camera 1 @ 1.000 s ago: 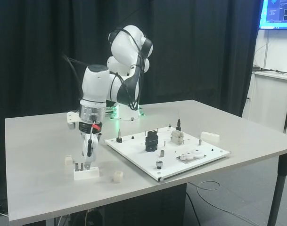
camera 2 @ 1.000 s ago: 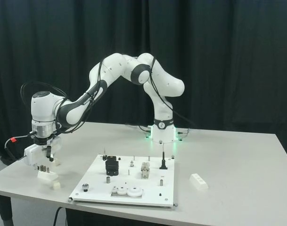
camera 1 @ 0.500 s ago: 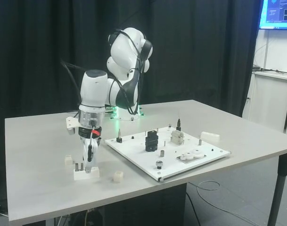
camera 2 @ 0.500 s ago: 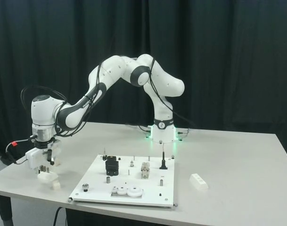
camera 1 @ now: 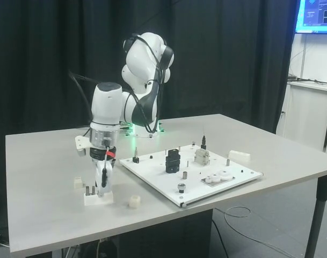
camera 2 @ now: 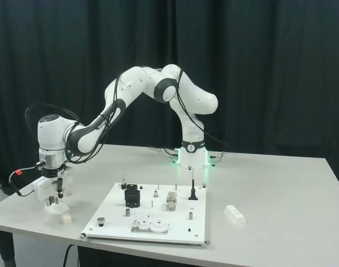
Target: Pick square peg 2.
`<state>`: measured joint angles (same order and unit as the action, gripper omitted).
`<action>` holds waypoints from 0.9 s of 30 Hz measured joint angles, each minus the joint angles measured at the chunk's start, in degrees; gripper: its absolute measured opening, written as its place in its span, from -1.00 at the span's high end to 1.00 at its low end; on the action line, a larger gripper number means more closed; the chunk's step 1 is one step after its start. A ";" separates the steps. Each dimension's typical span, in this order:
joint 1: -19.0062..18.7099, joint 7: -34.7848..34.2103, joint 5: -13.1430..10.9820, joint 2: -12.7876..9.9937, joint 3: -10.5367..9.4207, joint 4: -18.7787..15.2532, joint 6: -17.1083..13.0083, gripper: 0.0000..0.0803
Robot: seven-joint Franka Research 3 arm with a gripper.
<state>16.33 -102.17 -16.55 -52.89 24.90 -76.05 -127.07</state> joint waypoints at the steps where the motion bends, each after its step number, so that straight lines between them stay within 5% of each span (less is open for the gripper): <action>1: 0.00 0.32 -0.10 0.00 -0.03 -0.04 0.00 -0.74; 2: -0.01 0.64 -0.26 0.00 -0.05 -0.09 0.00 -0.24; 7: -0.12 1.93 -1.24 0.00 -0.06 -0.36 0.00 -0.24; 8: -0.14 2.16 -1.32 0.00 -0.06 -0.41 0.00 0.17; 17: -0.20 2.82 -1.55 -0.01 -0.09 -0.52 0.00 0.17; 18: -0.20 2.86 -1.55 -0.01 -0.08 -0.52 0.00 0.81; 27: -0.21 3.08 -1.54 0.29 0.52 -0.14 0.04 0.81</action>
<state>16.11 -99.08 -18.09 -52.60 25.42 -76.19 -127.04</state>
